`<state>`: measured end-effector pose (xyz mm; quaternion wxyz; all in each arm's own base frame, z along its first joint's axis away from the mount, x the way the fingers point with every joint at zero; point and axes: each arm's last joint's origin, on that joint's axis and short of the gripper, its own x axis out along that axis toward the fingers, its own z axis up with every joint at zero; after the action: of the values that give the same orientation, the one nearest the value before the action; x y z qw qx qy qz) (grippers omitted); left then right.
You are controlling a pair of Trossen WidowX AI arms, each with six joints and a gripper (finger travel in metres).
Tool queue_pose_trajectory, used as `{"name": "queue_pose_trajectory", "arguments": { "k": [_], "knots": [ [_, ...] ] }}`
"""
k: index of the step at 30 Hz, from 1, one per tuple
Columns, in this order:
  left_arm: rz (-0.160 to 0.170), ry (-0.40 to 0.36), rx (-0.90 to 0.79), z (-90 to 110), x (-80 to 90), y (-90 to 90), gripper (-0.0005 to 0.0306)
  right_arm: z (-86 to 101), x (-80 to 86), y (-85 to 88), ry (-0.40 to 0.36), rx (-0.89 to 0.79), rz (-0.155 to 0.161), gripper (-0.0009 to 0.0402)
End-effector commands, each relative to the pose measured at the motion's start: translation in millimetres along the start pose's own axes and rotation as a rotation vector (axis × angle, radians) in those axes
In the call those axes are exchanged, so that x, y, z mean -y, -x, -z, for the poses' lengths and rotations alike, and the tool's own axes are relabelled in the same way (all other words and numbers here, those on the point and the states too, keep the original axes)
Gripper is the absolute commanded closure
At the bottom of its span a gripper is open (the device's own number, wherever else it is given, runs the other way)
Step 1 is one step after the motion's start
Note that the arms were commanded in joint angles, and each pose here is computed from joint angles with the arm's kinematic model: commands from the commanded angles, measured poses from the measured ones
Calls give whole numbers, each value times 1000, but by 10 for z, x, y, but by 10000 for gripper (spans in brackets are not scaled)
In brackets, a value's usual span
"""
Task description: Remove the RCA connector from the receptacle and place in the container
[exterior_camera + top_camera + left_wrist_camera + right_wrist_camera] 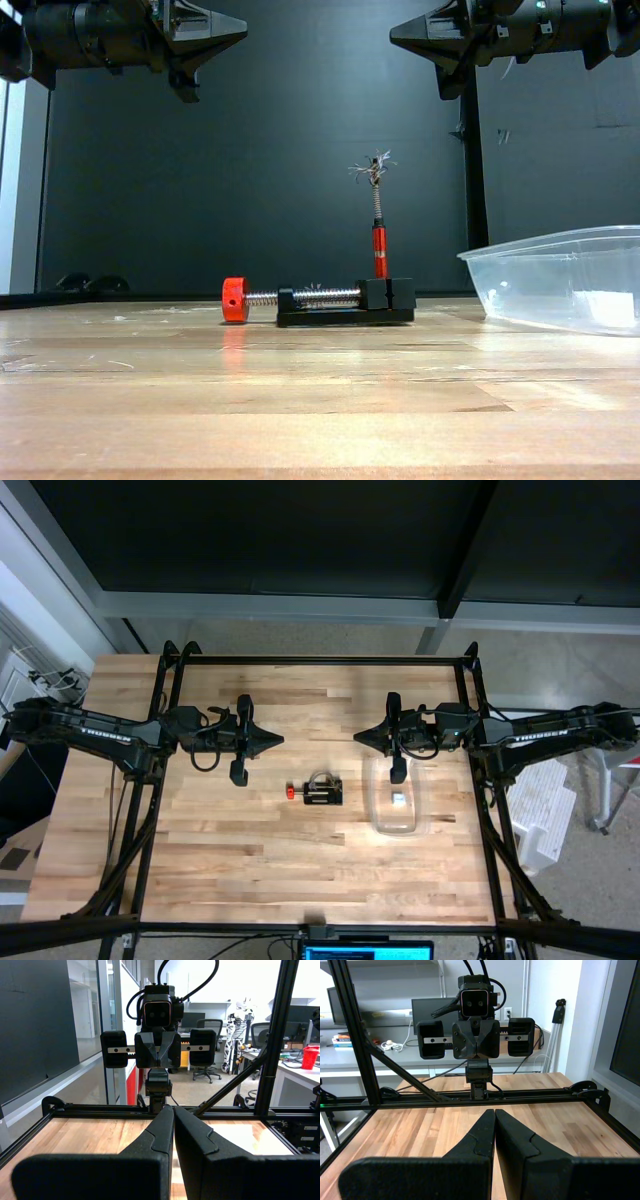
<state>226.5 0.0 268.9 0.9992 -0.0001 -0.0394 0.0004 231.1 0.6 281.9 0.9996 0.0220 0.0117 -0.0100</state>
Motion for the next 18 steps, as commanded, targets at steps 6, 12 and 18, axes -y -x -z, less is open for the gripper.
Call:
{"name": "queue_pose_trajectory", "arguments": {
  "k": [6,12,18],
  "knots": [
    [0,0,0,0,0,-1,300,-1,1,0,0,0,1,393],
    [0,0,0,0,0,-1,300,-10,-1,-1,-2,6,0,393],
    [0,0,0,0,-1,-1,300,-107,-41,-20,-71,-82,-49,393]
  ]
}}
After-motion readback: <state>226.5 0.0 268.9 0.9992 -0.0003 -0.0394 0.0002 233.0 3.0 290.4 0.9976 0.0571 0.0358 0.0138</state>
